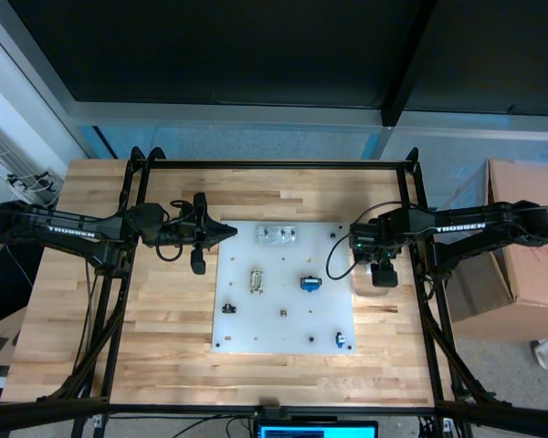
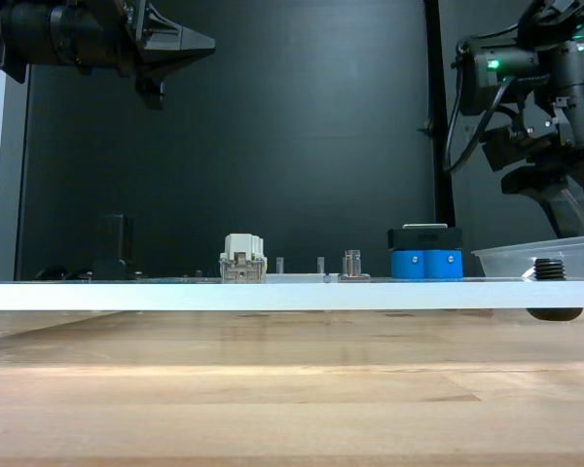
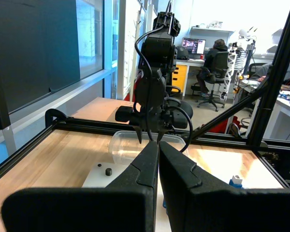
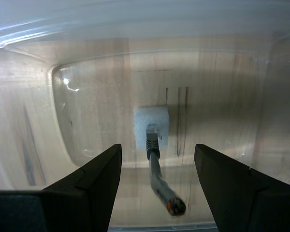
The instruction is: Pick the RJ45 connector and install on the taskboard
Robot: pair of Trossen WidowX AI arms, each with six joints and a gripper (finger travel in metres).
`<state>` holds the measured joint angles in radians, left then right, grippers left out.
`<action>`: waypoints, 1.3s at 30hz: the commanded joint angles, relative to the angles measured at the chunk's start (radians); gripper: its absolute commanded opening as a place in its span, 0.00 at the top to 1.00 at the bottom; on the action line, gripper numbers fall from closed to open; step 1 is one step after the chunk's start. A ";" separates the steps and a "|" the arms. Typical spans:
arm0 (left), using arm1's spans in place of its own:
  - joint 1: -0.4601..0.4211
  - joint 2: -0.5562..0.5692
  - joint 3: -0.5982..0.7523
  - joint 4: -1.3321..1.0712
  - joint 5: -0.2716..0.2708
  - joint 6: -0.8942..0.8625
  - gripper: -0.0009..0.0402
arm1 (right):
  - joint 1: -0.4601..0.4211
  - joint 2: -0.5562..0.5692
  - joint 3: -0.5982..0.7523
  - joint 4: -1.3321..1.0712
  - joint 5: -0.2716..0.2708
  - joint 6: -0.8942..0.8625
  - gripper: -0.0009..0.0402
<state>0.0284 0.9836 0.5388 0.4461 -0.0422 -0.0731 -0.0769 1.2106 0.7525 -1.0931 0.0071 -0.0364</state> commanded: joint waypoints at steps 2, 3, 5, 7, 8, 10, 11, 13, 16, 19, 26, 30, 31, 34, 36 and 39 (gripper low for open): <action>0.000 0.000 0.000 0.000 0.000 0.000 0.98 | 0.000 0.038 0.000 0.002 -0.003 -0.002 0.47; 0.000 0.000 0.000 0.001 0.000 0.000 0.98 | 0.000 0.043 0.000 0.003 -0.003 -0.002 0.47; 0.000 0.000 0.000 0.001 0.000 0.000 0.98 | 0.000 0.043 0.000 0.003 -0.003 -0.002 0.48; 0.000 0.000 0.000 0.001 0.000 0.000 0.98 | 0.000 0.043 0.000 0.003 -0.003 -0.002 0.49; 0.000 0.000 0.000 0.001 0.000 0.000 0.98 | 0.000 0.043 0.000 0.003 -0.003 -0.002 0.51; 0.000 0.000 0.000 0.000 0.000 0.000 0.98 | 0.000 0.043 0.000 0.003 -0.003 -0.002 0.54; 0.000 0.000 0.000 0.000 0.000 0.000 0.98 | 0.000 0.043 0.000 0.003 -0.003 -0.002 0.56; 0.000 0.000 0.000 0.001 0.000 0.000 0.98 | 0.000 0.043 0.000 0.003 -0.003 -0.002 0.60; 0.000 0.000 0.000 0.000 0.000 0.000 0.98 | 0.000 0.043 0.000 0.003 0.000 0.001 0.66; 0.000 0.000 0.000 0.001 0.000 0.000 0.98 | -0.001 0.043 0.000 0.003 0.000 0.001 0.73; 0.000 0.000 0.000 0.000 0.000 0.000 0.98 | -0.002 0.042 0.000 0.003 0.001 0.001 0.90; 0.000 0.000 0.000 0.000 0.000 0.000 0.98 | -0.002 0.042 0.000 0.003 0.001 0.001 0.98; 0.000 0.000 0.000 0.000 0.000 0.000 0.98 | -0.002 0.042 0.000 0.004 0.001 0.001 0.97; 0.000 0.000 0.000 0.001 0.000 0.000 0.98 | -0.002 0.042 0.000 0.004 0.001 0.001 0.96; 0.000 0.000 0.000 0.001 0.000 0.000 0.98 | -0.002 0.041 0.000 0.004 0.001 0.001 0.97; 0.000 0.000 0.000 0.001 0.000 0.000 0.98 | -0.002 0.040 0.000 0.004 0.001 0.001 0.98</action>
